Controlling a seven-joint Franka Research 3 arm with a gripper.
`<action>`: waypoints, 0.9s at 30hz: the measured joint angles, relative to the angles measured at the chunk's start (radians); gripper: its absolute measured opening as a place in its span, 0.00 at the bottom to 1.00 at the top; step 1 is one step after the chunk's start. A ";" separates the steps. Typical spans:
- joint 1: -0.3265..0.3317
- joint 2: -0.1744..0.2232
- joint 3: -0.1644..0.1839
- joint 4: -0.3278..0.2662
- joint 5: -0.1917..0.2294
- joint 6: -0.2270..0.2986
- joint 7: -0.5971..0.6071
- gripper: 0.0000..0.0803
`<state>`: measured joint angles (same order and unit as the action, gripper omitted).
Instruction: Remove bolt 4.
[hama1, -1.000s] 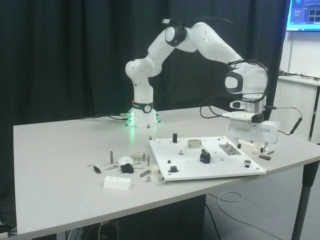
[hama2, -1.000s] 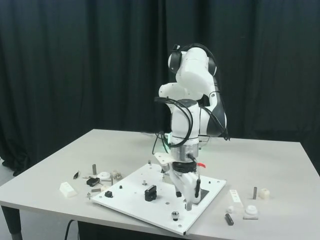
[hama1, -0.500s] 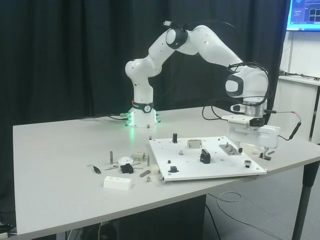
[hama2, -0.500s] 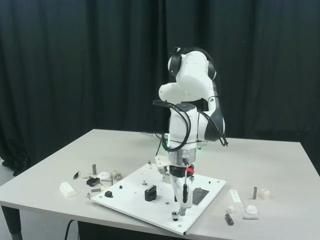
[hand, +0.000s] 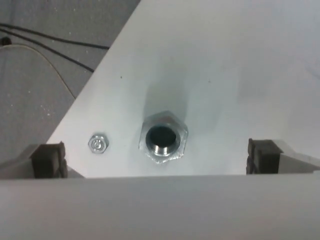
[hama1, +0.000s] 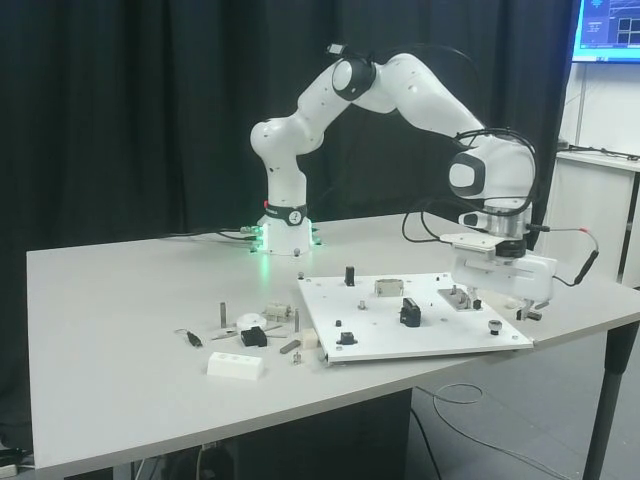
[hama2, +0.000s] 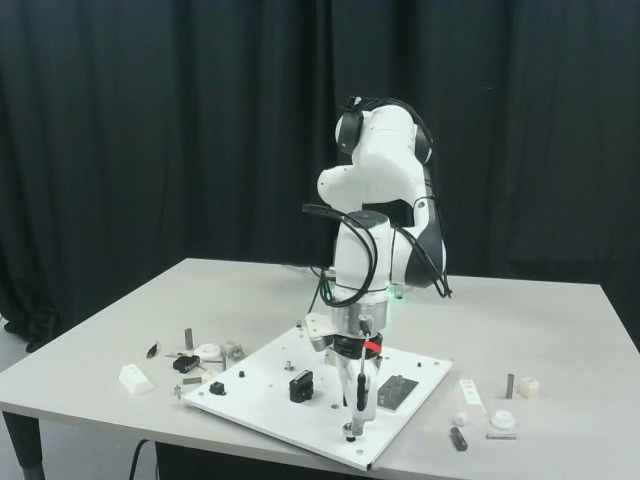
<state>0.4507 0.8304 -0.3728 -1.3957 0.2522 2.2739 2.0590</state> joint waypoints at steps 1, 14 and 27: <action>-0.001 0.001 0.000 0.002 0.000 -0.002 0.000 1.00; -0.013 0.048 0.000 0.066 0.000 -0.047 0.000 1.00; -0.042 0.086 0.012 0.147 0.019 -0.130 -0.001 1.00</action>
